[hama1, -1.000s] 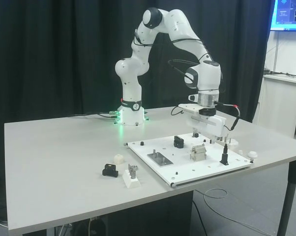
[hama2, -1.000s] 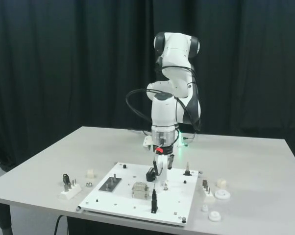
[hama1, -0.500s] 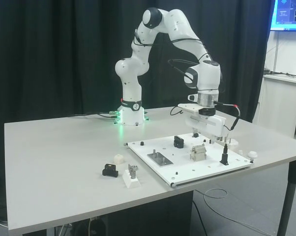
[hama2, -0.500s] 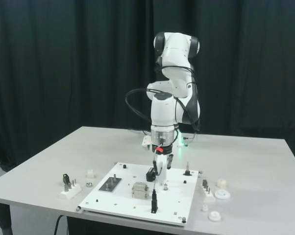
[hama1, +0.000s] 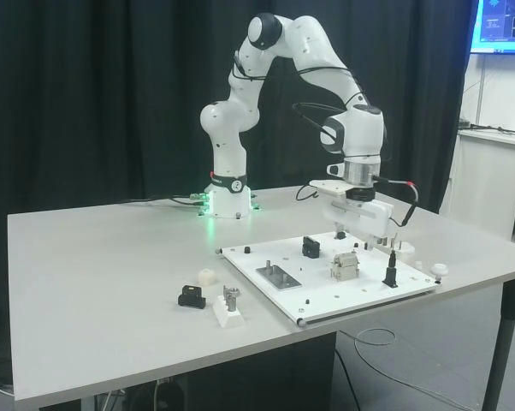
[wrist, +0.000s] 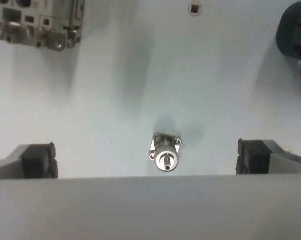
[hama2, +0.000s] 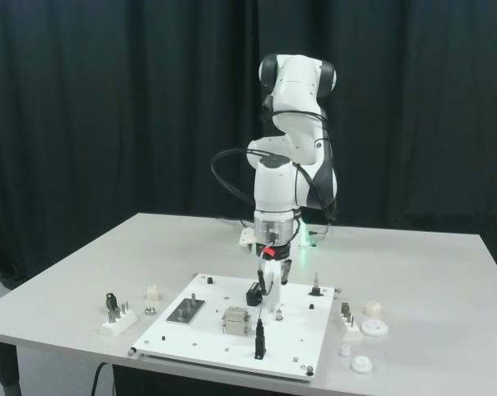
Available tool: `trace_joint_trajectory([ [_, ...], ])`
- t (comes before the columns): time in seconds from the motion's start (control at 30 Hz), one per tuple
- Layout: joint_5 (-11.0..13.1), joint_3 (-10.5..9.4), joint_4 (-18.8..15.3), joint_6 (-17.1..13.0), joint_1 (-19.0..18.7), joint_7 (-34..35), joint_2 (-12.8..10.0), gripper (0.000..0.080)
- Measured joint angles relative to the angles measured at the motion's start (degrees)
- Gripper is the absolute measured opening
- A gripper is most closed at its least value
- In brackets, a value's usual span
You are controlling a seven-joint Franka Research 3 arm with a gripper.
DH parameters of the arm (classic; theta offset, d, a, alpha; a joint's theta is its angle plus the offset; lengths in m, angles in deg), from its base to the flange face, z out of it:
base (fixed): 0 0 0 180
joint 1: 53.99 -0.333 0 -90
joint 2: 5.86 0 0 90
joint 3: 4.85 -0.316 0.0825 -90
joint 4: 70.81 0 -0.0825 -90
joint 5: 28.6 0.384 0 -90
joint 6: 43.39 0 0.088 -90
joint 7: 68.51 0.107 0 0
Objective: Pick D-SUB.
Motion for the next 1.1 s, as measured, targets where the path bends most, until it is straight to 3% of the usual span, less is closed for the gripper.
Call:
trace_joint_trajectory([
  [0.3,-0.3,0.13,0.1,0.0,0.0,-0.4,0.1,0.08],
  [0.63,-2.6,1.29,0.7,0.7,0.1,-1.9,0.6,0.08],
  [0.9,-4.7,3.33,2.0,4.4,0.7,-6.5,2.3,0.08],
  [1.1,-7.7,4.07,3.0,8.1,2.3,-10.7,4.5,0.08],
])
